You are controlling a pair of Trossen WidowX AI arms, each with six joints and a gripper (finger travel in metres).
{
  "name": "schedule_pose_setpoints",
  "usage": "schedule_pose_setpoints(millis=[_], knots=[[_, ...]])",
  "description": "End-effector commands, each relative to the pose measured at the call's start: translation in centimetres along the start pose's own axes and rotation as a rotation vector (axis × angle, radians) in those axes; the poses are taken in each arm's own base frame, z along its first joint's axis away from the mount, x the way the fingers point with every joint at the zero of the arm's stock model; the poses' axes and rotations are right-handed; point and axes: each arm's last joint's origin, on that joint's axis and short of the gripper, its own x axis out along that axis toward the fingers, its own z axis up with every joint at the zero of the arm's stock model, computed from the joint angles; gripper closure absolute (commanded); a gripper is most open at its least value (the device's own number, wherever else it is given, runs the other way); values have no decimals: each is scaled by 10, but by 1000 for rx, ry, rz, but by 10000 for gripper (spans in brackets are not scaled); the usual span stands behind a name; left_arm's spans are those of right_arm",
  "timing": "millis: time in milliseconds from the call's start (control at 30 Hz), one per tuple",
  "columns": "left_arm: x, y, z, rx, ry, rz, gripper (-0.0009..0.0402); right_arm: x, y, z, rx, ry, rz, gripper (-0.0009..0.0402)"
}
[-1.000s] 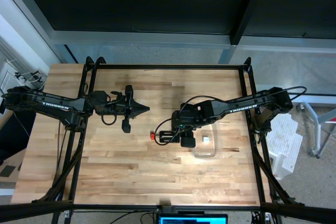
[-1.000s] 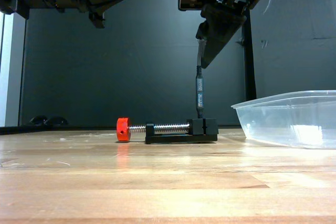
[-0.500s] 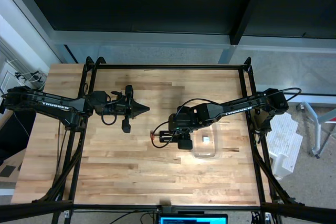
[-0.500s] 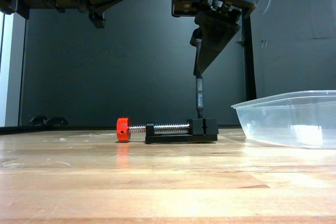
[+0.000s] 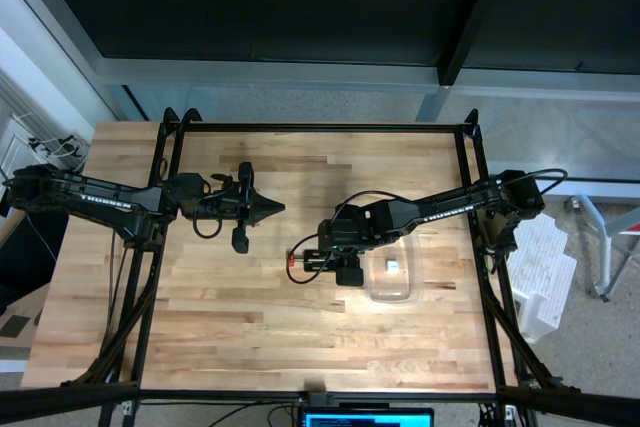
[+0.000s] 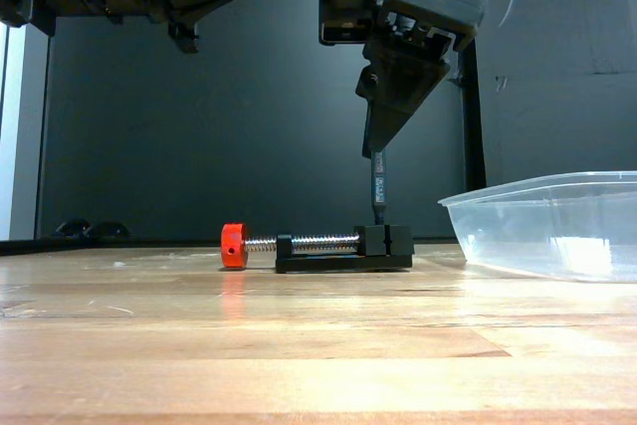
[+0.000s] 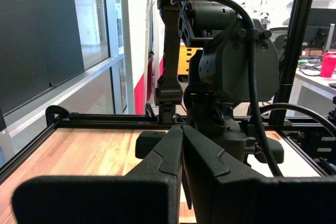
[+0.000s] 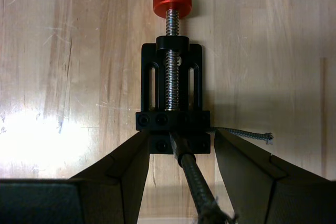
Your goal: Remove the USB-C connector from taskboard and place in the container
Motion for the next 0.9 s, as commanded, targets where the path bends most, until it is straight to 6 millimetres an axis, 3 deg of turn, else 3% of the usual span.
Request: schedule_pose_setpoints(millis=[33, 567, 900], knots=[[0, 0, 0, 0, 0, 0, 393, 0, 0, 0, -1, 1, -11, 224], [0, 0, 0, 0, 0, 0, 393, 2, 0, -3, -12, 13, -8, 226], [0, 0, 0, 0, 0, 0, 393, 2, 0, -2, -16, 11, -7, 286]])
